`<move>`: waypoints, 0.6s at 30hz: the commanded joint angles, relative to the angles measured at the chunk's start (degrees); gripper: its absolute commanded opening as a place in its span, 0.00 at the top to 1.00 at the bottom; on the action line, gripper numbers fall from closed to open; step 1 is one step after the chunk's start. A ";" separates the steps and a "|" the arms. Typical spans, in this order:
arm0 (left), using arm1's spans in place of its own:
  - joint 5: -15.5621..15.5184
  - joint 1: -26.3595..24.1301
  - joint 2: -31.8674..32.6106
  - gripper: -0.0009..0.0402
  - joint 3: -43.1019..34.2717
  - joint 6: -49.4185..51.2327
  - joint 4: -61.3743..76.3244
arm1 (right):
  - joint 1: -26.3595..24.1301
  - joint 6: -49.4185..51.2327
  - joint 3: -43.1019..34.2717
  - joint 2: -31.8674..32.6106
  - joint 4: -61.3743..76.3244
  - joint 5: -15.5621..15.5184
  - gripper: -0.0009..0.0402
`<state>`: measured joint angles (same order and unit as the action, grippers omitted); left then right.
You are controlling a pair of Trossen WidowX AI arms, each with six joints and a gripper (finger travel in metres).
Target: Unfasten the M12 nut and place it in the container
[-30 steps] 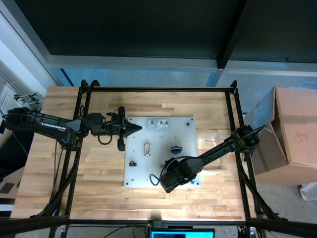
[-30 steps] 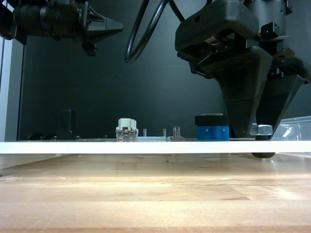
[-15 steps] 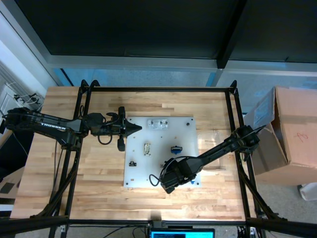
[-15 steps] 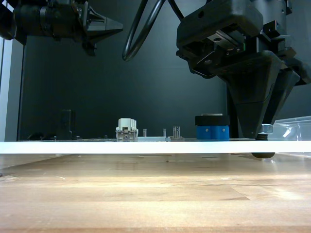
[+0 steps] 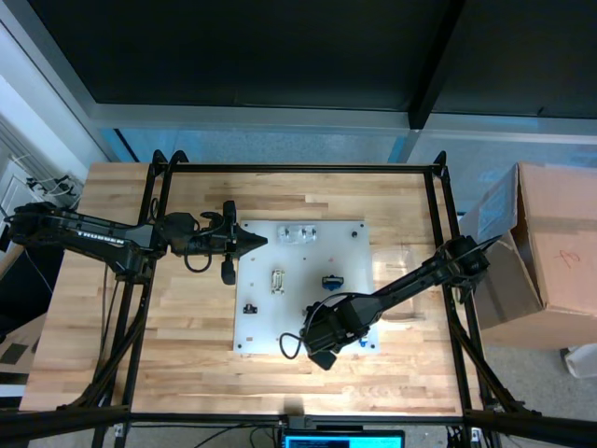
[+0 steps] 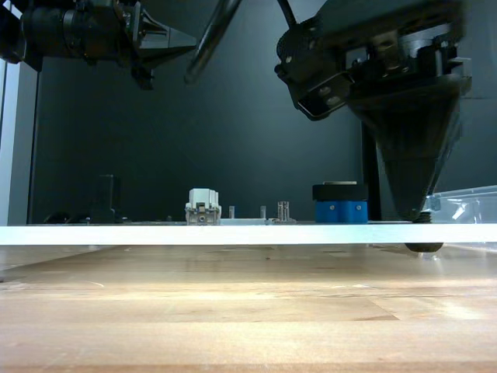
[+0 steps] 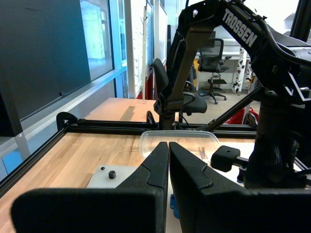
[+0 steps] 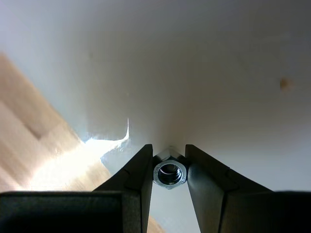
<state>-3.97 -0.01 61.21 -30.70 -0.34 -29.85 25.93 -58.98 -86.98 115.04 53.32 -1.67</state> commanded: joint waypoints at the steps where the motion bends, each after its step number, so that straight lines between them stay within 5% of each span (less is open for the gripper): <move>1: 0.02 0.00 0.02 0.98 0.00 -0.02 -0.02 | 0.09 6.47 -0.26 -0.77 0.22 -1.44 0.98; 18: 0.02 0.00 0.02 0.98 0.00 -0.02 0.00 | 0.02 22.93 0.33 -6.23 1.95 -0.13 0.98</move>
<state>-3.95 -0.01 61.21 -30.70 -0.34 -29.82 25.96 -37.28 -87.07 109.71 54.65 -2.46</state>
